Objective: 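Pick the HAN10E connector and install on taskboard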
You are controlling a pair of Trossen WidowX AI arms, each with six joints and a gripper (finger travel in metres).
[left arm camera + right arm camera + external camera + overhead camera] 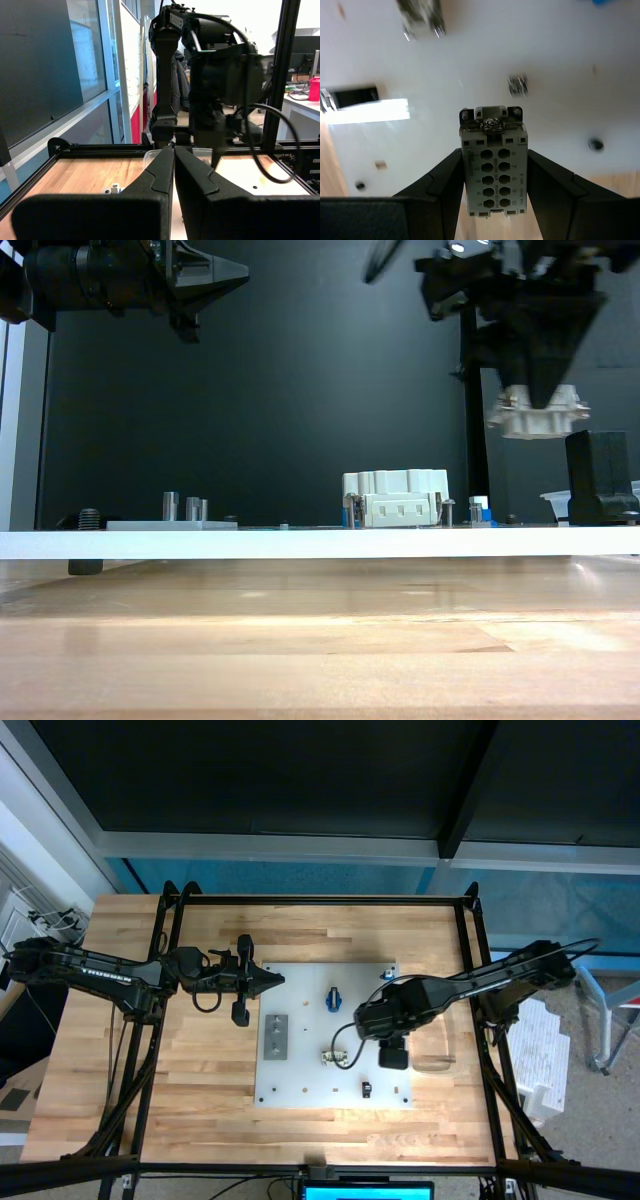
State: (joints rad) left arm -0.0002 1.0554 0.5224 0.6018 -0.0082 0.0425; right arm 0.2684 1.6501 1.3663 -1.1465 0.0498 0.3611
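My right gripper (492, 156) is shut on the HAN10E connector (492, 172), a beige block whose two rows of numbered contact holes face the wrist camera. In the low view the connector (535, 412) hangs well above the white taskboard (300, 543), clamped between the dark fingers (540, 350). From above, the right gripper (391, 1050) hovers over the right half of the taskboard (300, 1085) and hides the connector. My left gripper (268, 980) is shut and empty, held high over the board's left edge, and shows again in the low view (238, 278).
A second beige insert (395, 498) stands on the board, left of the held connector. On the board are also a grey metal block (275, 1037), a blue knob (333, 998) and a black part (600, 480). A clear plastic tray (436, 1055) lies past the board's right edge.
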